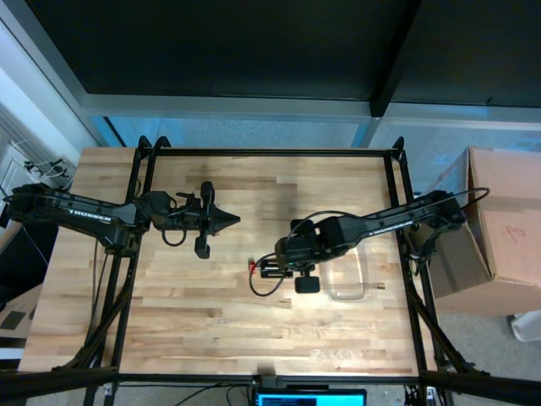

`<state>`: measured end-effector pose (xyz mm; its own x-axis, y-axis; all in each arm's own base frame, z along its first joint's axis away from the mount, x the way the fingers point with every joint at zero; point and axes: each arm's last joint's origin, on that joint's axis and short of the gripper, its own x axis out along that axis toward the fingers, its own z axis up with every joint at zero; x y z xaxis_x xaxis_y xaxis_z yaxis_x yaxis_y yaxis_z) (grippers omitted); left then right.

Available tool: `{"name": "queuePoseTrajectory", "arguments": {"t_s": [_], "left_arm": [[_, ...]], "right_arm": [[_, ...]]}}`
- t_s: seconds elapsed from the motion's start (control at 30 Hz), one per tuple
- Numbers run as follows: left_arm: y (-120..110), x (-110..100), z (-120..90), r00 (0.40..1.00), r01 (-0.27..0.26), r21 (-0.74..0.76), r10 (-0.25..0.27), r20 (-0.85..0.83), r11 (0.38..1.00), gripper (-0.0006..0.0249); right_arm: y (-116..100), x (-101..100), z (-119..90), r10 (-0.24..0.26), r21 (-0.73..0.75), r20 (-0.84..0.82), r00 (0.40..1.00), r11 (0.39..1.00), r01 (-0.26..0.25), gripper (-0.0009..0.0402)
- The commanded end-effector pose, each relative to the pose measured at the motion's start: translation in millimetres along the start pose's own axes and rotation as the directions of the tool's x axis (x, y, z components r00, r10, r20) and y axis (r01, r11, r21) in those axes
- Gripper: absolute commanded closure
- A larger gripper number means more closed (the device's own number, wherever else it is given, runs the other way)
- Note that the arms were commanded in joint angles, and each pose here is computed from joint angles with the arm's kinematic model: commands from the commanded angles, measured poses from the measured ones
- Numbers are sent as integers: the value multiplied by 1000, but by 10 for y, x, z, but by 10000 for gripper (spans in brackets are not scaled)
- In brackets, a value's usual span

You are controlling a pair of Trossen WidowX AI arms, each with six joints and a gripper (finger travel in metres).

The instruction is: Remove the USB-C connector from the USB-C receptacle and place in the container

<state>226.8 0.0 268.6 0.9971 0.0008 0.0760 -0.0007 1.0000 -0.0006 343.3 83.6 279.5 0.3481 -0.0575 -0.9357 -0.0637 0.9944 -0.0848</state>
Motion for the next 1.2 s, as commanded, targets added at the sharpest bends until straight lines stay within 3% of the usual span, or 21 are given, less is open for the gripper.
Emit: {"name": "queuePoseTrajectory", "arguments": {"t_s": [0.03,0.27,0.77,1.03,1.2], "left_arm": [[1,1,0,1000,0,0,0,0,1000,243],[0,1,0,1000,0,0,0,0,1000,243],[1,0,0,1000,0,0,0,0,1000,243],[1,1,0,1000,0,0,0,0,1000,243],[0,1,0,1000,0,0,0,0,1000,243]], "right_arm": [[67,-88,-118,16,-21,23,1000,1000,-15,393],[113,-219,-460,31,-22,25,999,999,-30,393],[121,-214,-1362,48,48,-21,999,998,-47,393],[94,-88,-1580,35,94,-68,997,995,-29,380],[96,-30,-1636,30,89,-93,995,996,-22,318]]}}
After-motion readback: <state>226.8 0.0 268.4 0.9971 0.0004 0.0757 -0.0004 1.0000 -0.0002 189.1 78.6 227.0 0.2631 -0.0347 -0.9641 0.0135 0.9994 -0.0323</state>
